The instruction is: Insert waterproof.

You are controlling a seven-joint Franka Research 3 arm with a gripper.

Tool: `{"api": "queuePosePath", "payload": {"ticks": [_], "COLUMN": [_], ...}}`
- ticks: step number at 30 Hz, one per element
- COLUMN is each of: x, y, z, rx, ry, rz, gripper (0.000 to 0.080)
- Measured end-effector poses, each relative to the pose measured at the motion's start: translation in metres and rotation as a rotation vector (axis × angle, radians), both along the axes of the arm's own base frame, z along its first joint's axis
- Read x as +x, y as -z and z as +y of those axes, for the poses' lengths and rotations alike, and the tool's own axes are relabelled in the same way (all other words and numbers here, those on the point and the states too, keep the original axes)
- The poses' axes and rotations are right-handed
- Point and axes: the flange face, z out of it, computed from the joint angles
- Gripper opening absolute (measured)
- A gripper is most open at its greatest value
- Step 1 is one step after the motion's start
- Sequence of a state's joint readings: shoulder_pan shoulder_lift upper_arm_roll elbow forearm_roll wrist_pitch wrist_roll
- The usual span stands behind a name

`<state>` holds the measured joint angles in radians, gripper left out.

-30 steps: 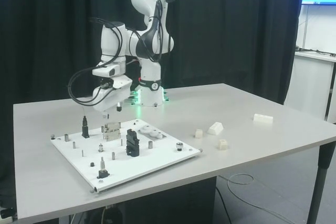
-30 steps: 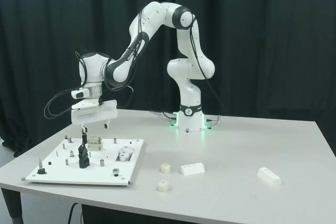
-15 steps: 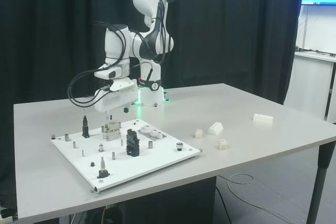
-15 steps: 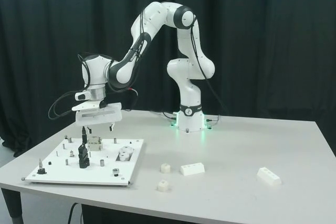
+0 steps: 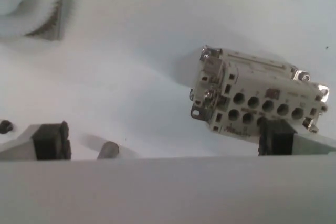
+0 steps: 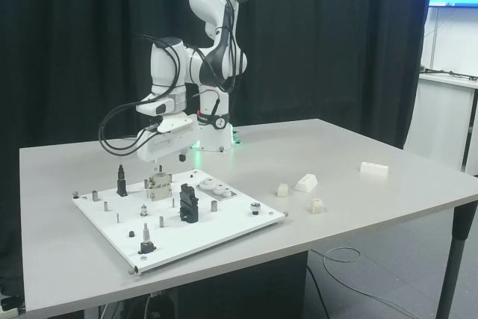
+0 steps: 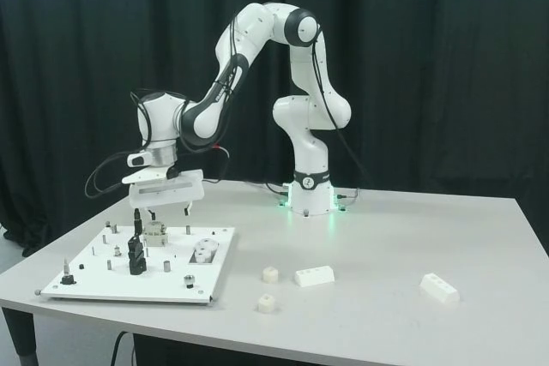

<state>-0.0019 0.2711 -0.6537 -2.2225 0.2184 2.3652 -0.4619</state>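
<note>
The white arm (image 7: 257, 49) is reaching from its base at the back of the grey table (image 7: 412, 246) out over the white board (image 6: 179, 218), and the gripper (image 6: 170, 159) is hanging in the air above the board's rear part, touching nothing. In the wrist view its two black fingertips (image 5: 51, 141) are standing far apart, spread wide, with nothing lying between them, so the gripper is carrying no part. Directly beneath it the multi-pin connector block (image 5: 257, 100) is sitting on the board, its row of round sockets facing up toward the camera; one fingertip is overlapping the block's edge in that view, though the room views are showing a clear gap between gripper and block (image 6: 157, 184). Which of the board's fittings is the waterproof connector cannot be told from these views. A tall black part (image 6: 187, 203) is standing upright just in front of the block, and a slim black post (image 6: 121, 181) is standing beside it. Several small white blocks (image 7: 314, 275) are lying on the table well apart from the board.
</note>
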Motion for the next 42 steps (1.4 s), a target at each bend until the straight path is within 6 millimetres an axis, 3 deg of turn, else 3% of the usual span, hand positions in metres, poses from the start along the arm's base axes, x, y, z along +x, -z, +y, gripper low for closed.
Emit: {"api": "queuePosePath", "payload": {"ticks": [42], "x": [-0.0029], "y": [0.0087], "z": [0.0074], "rx": [-0.034], "ry": [-0.004], "rz": [-0.034], "gripper": [0.08]}}
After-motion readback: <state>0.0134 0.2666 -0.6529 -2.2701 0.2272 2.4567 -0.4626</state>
